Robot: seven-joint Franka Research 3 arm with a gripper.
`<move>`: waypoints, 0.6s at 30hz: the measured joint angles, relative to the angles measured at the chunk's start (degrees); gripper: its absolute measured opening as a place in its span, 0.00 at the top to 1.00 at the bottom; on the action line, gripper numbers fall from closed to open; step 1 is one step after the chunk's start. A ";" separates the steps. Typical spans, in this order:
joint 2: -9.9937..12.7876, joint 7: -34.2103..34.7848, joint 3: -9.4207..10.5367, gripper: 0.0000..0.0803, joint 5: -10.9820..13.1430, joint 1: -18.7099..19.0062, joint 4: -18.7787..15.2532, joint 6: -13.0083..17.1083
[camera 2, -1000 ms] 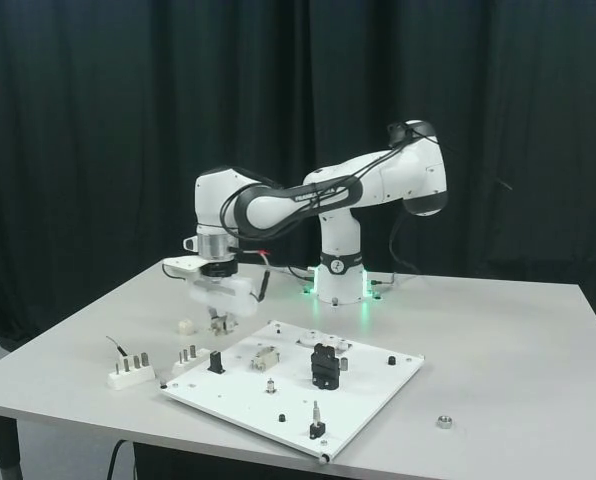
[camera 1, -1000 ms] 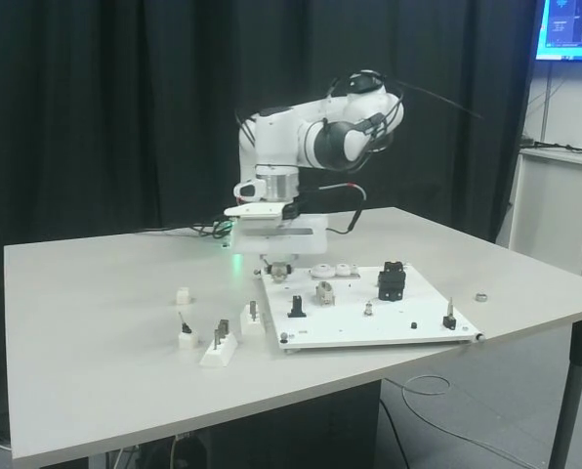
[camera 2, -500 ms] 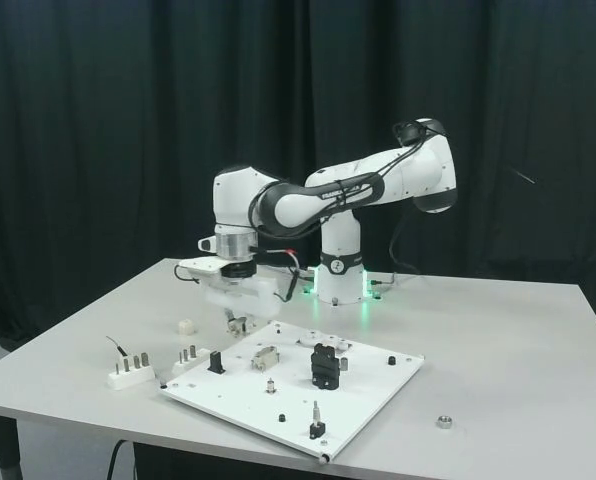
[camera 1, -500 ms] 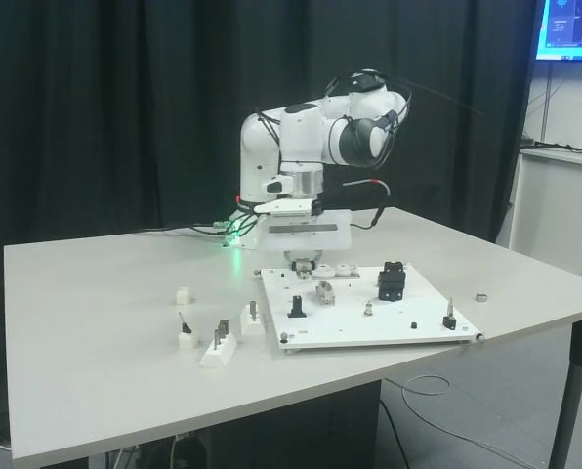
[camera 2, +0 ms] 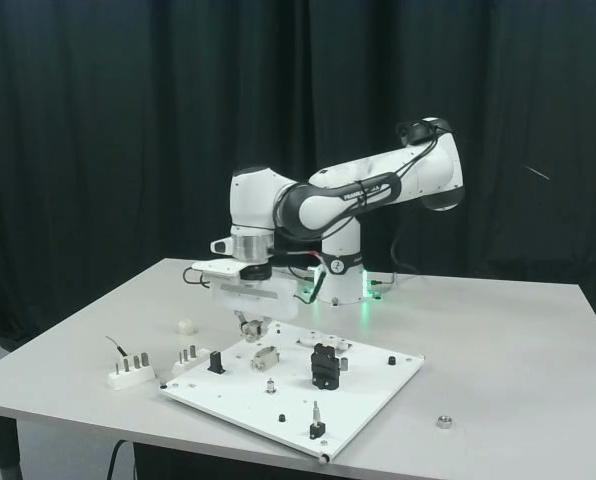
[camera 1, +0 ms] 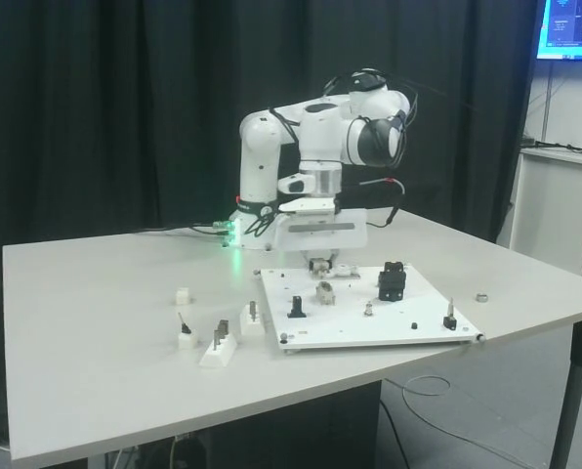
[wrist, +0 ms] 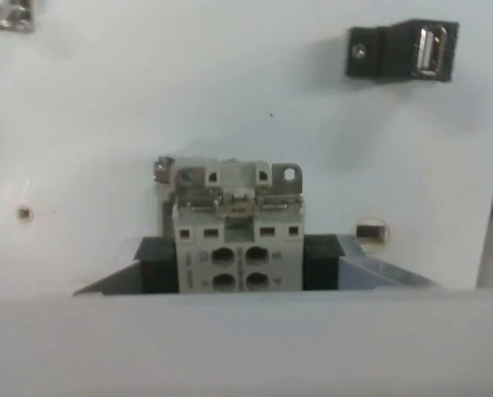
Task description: Insert waterproof.
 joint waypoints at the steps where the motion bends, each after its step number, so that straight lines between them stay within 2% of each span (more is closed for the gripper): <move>1: -0.01 0.00 0.08 0.61 0.00 0.21 0.00 0.34; 6: -0.19 0.69 0.74 0.61 0.00 0.82 0.00 1.66; 18: -0.19 5.32 2.23 0.61 -0.14 0.79 0.63 1.92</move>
